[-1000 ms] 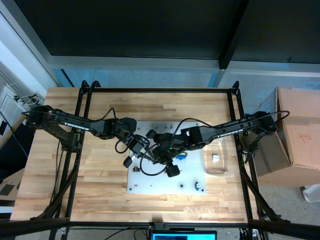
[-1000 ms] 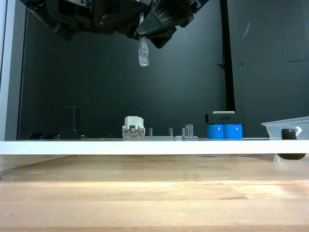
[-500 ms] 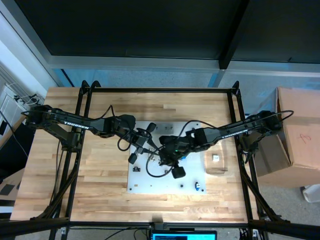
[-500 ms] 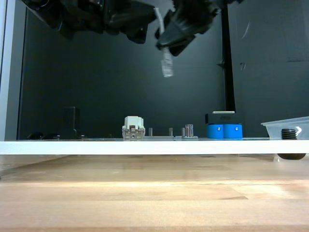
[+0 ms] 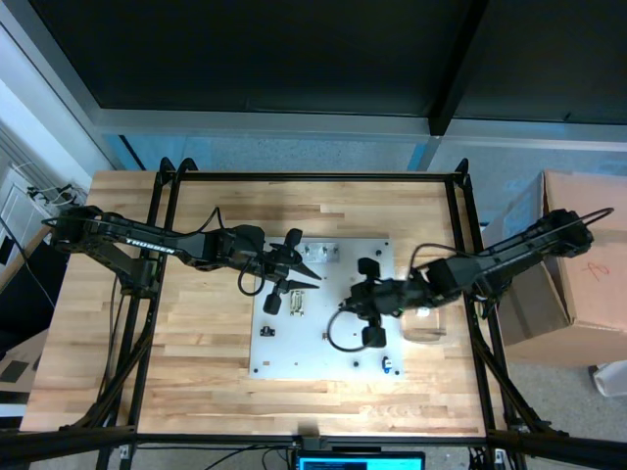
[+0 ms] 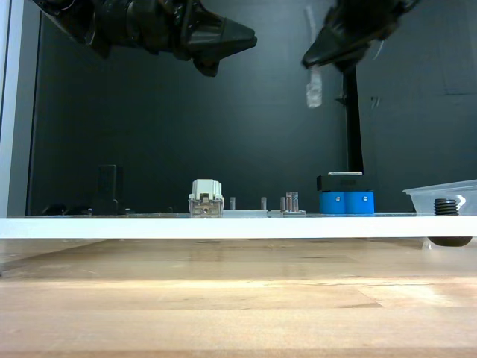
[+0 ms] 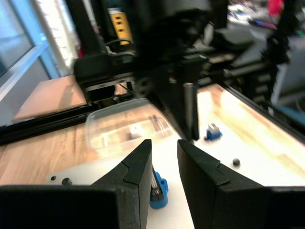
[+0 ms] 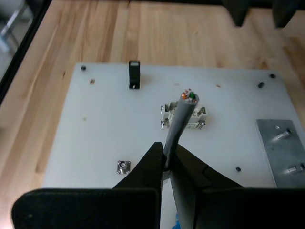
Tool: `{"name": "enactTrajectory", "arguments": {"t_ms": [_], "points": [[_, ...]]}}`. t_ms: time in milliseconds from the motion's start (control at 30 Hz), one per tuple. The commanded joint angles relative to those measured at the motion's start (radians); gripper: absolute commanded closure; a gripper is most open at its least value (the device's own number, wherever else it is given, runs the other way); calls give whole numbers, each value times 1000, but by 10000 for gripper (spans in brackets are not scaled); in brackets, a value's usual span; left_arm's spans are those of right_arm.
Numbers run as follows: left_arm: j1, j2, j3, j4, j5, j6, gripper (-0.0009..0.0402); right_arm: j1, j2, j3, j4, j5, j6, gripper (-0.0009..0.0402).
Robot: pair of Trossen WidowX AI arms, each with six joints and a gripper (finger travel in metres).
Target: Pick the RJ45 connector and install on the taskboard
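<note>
Black arms (image 5: 108, 233), black cables (image 5: 334, 340), perhaps white lettering (image 5: 160, 249)

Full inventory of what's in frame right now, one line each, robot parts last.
RJ45 connector: 1, clear, on a grey cable stub, held in the right gripper, hanging above the board, clear of any seat.
taskboard: 1, white, middle of the table.
beige socket: 1, on the taskboard.
blue blocks: 2, side by side on the taskboard.
metal plate: 1, grey, at the taskboard's far edge.
black bracket: 1, upright on the taskboard.
plastic tray: 1, clear, right of the taskboard.
cardboard box: 1, brown, beyond the table's right edge.
table: 1, wooden.
left gripper: open, above the taskboard's left half.
right gripper: shut on the connector's cable, above the taskboard's right half.
</note>
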Motion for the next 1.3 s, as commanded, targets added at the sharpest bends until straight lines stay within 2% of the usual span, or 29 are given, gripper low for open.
{"name": "enactTrajectory", "arguments": {"t_ms": [33, 267, 433, 633, 833, 1300], "points": [[1, 0, -1, 29, -60, -84, 330, 80, -21, -40, 16, 94, 82, 394], [0, 0, -1, 50, -82, -182, 344, 252, -22, -80, 7, 271, 296, 394], [-1, 0, -1, 42, -82, -183, 353, 349, -22, -108, -19, 350, 427, 393], [-1, 0, -1, 43, -81, -183, 353, 414, -3, -107, -77, 378, 531, 394], [0, 0, -1, 42, -81, -183, 354, 452, 27, -103, -93, 380, 607, 394], [0, 0, -1, 42, -82, -183, 354, 537, 122, -19, -236, 438, 765, 394]]}}
